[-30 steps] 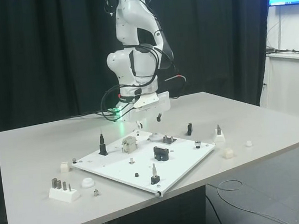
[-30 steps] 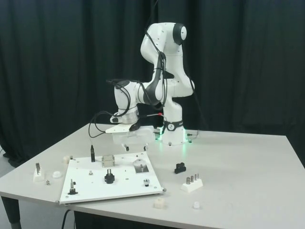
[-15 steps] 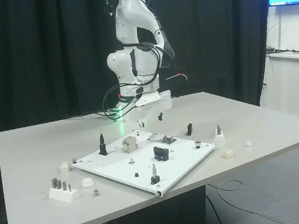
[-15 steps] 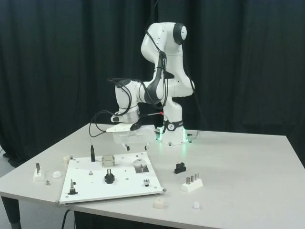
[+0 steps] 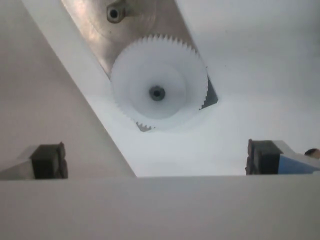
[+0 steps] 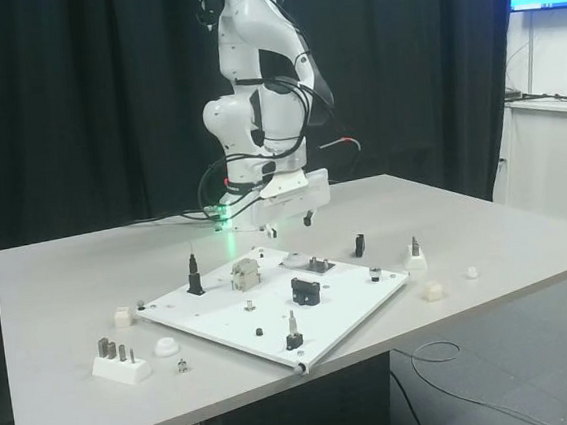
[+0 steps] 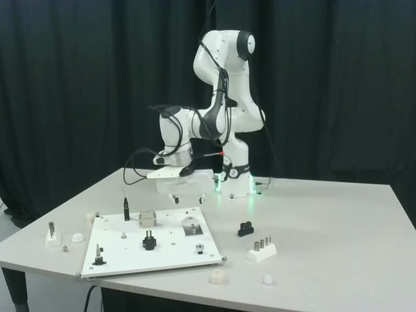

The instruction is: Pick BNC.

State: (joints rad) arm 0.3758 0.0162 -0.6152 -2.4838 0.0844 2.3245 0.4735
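raised tool (image 5: 156, 159) hangs open above white gear (image 5: 158, 82).

A white gear (image 5: 158, 82) lies on the white board (image 6: 344, 302); a white peg block (image 7: 261, 251) sits at the board's three o'clock.

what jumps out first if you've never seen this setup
The white arm rises at the back of the grey table, its open gripper hanging over the far edge of a white board studded with small parts. In the wrist view, a white toothed gear sits below the fingertips.
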